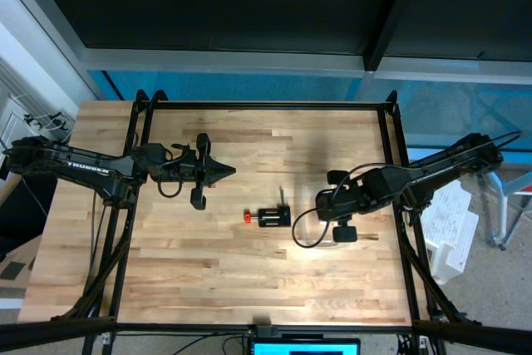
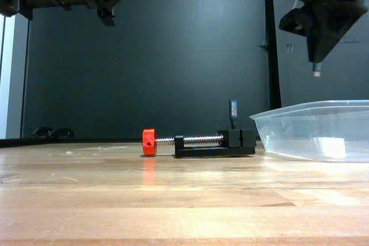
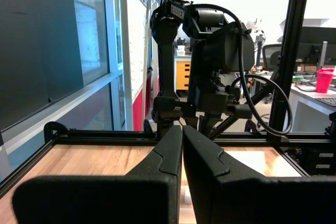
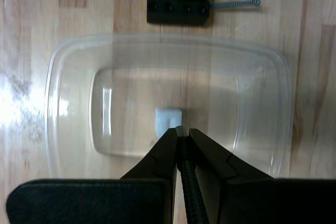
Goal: Pick the usb-c connector and install on the hub
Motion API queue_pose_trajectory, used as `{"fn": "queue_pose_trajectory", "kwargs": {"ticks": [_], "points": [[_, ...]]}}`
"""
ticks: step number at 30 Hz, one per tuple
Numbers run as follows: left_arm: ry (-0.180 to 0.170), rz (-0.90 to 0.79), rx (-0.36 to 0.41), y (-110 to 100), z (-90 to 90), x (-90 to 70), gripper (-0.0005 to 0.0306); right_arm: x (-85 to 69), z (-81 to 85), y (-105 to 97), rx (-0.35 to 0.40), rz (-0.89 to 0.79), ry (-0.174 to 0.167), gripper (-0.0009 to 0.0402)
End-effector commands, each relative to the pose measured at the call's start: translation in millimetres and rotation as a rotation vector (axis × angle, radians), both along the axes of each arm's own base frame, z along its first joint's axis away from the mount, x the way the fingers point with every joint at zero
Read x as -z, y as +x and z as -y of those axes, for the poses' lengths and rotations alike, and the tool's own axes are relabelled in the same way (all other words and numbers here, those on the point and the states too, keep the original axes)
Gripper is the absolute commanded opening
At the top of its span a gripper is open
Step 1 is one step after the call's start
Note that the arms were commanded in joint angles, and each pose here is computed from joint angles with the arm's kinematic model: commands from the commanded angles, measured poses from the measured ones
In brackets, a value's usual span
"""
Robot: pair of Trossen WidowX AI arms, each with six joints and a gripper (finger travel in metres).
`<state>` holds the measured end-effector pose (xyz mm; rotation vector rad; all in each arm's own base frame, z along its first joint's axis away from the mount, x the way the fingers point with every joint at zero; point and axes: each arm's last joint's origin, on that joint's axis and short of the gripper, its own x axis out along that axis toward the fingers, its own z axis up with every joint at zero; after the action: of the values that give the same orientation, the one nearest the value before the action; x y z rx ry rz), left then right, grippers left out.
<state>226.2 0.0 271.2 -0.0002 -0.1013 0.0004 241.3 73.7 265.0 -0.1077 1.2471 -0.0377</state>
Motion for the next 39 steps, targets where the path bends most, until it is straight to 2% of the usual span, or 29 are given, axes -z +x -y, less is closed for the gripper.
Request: {"fn": "queue_pose_trajectory", "kwargs": {"ticks": [1, 8, 16, 33, 39], "points": [[0.000, 0.000, 0.000, 0, 0.0, -0.1, 0.0000, 1.8, -0.8, 13, -0.004, -0.002, -0.006, 0.0000], [0.000, 0.000, 0.000, 0, -0.1, -0.1, 0.0000, 1.8, -1.1, 47, -0.025, 0.016, -0.024, 0.0000], [0.000, 0.000, 0.000, 0, 0.0, -0.1, 0.0000, 4.3, 1.3, 76, -0.032, 0.007, -0.038, 0.0000], [0.000, 0.000, 0.000, 0, -0.1, -0.1, 0.0000, 11.5, 2.4, 106, -0.029, -0.003, -0.040, 0.0000], [0.000, 0.000, 0.000, 0, -0.1, -0.1, 0.0000, 18.9, 2.6, 113, -0.020, -0.003, -0.038, 0.0000]]}}
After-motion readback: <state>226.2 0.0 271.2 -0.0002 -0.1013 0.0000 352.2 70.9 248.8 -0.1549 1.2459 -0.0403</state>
